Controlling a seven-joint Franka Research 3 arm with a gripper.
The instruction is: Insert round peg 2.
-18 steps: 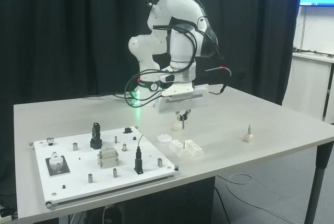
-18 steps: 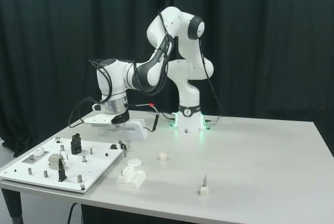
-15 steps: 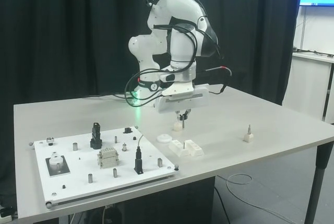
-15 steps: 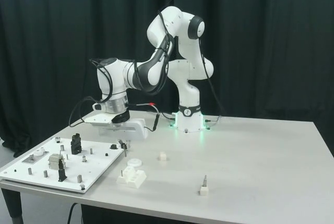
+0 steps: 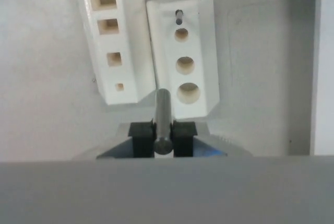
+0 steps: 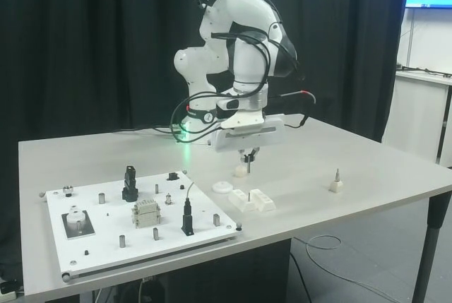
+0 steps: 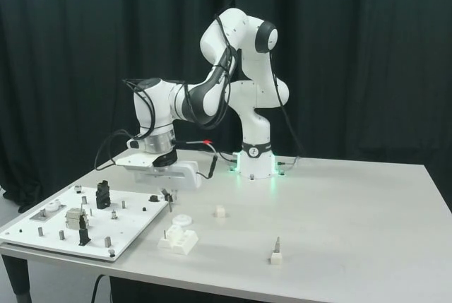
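We have the tool (image 5: 163,130) clamped on the round peg (image 5: 163,110) above the round-hole block (image 5: 182,57) (thin pin already in), so we centre, keep vertical, descend slowly.

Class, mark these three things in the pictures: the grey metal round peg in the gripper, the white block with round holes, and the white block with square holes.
grey metal round peg (image 5: 163,114): wrist view, on its shaft.
white block with round holes (image 5: 201,51): wrist view, on its top face beside the holes.
white block with square holes (image 5: 128,41): wrist view, on its top face beside the holes.
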